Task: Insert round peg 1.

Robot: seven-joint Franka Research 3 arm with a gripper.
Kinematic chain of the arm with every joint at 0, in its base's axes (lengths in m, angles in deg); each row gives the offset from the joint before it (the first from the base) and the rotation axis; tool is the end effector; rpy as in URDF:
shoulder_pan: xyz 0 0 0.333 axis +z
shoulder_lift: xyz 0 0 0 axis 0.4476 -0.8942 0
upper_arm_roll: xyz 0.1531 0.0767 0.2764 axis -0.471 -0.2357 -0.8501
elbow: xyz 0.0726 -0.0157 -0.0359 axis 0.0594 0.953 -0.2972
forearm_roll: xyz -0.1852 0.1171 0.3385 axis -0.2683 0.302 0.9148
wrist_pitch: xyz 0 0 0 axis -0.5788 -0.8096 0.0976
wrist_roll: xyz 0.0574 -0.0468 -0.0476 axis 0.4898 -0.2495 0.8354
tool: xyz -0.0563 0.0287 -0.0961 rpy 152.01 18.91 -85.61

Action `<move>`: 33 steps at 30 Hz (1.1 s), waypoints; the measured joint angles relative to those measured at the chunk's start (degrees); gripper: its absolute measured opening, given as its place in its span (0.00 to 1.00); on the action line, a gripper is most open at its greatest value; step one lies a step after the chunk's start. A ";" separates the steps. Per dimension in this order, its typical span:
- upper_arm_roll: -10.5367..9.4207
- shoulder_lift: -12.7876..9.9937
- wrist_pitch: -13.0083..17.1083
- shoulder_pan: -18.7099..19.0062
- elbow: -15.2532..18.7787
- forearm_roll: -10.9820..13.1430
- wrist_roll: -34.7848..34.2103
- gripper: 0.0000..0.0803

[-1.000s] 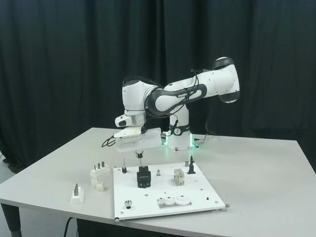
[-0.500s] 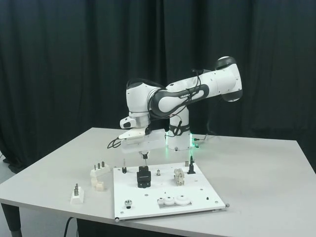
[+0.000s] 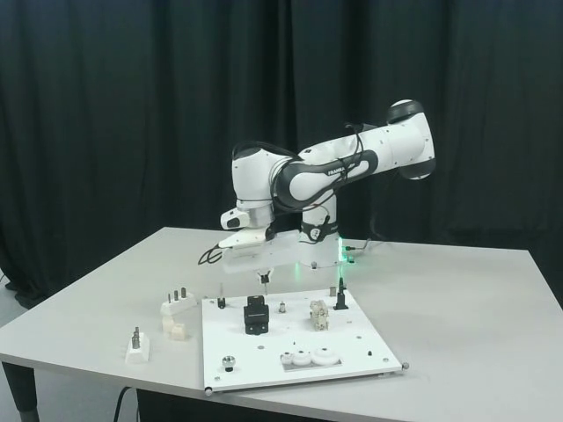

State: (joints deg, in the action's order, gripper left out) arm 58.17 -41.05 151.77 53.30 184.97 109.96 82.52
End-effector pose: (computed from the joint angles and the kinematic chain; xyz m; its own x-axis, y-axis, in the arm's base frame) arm 0.4344 -0.0752 0.2462 0.9282 -0.3613 -0.0891 -0.3670 -0.9284 -0.0589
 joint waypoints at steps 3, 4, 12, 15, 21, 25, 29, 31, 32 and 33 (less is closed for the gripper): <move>-0.01 0.00 0.02 0.42 0.23 0.01 -0.08 0.02; -0.02 0.00 0.05 0.55 0.31 0.01 -0.18 0.02; -0.18 0.01 0.25 1.35 0.95 0.03 -0.91 0.02; -0.38 0.02 0.33 1.53 1.12 0.03 -1.36 0.02; -1.03 0.05 0.42 1.62 1.20 0.04 -1.71 0.02; -1.56 0.07 0.61 1.62 1.24 0.11 -1.77 0.02; -1.95 0.07 0.67 1.62 1.32 0.23 -1.86 0.02; -2.16 0.07 0.68 1.62 1.37 0.32 -1.93 0.02; -2.26 0.07 0.68 1.62 1.40 0.36 -1.96 0.02; -2.34 0.07 0.68 1.63 1.43 0.38 -1.99 0.02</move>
